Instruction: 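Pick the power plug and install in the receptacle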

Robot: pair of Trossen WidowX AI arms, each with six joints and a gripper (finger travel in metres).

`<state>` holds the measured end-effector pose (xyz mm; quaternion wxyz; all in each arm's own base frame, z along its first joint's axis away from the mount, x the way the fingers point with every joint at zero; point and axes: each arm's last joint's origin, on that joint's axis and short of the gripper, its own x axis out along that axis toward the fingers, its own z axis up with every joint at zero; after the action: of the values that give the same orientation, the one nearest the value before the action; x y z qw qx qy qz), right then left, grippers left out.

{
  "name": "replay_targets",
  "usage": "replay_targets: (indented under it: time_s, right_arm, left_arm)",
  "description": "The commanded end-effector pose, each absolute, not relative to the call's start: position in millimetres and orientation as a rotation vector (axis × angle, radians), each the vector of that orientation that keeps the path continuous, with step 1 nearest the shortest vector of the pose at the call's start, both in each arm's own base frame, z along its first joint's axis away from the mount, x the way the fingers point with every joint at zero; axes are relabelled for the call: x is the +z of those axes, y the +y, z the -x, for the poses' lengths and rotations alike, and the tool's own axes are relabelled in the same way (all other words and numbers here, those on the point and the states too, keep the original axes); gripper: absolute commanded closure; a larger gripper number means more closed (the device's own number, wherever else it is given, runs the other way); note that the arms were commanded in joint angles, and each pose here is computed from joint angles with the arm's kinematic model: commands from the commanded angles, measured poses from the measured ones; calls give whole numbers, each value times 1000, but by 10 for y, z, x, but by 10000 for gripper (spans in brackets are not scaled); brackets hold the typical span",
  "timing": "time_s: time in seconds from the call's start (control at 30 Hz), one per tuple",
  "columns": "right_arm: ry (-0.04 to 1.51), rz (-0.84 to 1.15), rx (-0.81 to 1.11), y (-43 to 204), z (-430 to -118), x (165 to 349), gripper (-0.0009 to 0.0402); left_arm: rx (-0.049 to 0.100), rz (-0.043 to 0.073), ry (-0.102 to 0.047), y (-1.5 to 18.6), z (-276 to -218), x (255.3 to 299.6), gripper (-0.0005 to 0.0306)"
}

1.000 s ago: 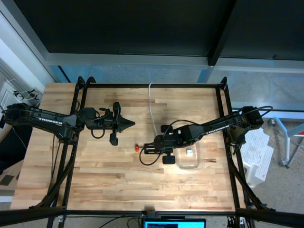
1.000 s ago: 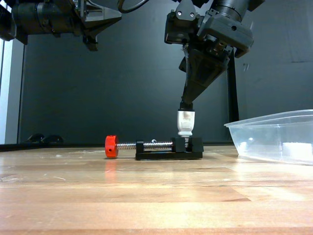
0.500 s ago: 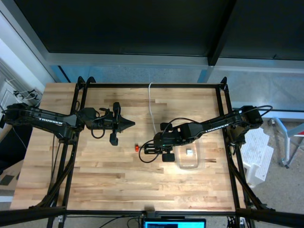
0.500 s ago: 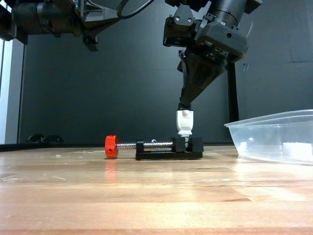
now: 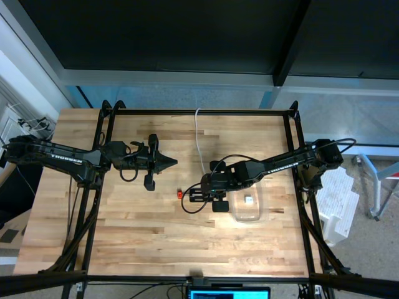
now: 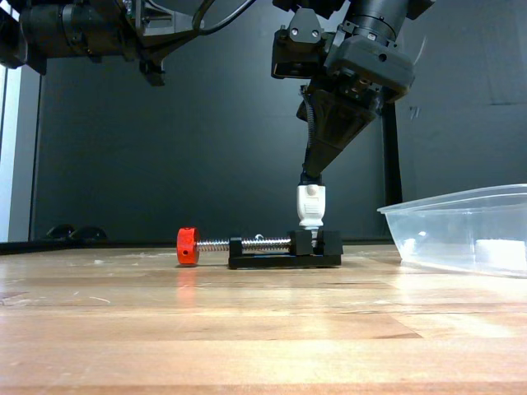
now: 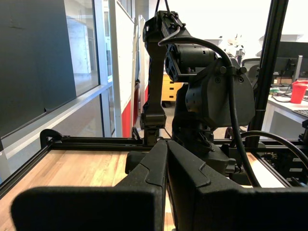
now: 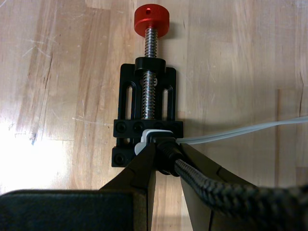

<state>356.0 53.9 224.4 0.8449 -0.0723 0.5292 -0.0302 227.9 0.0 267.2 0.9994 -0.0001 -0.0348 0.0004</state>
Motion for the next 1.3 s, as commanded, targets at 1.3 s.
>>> replay_targets:
  time_s: [1.3]
  right_arm:
    - [1014,94,-56,455,-2862,2995,265]
  left_arm:
    - [1,0,-70,1,-2279,2672,300]
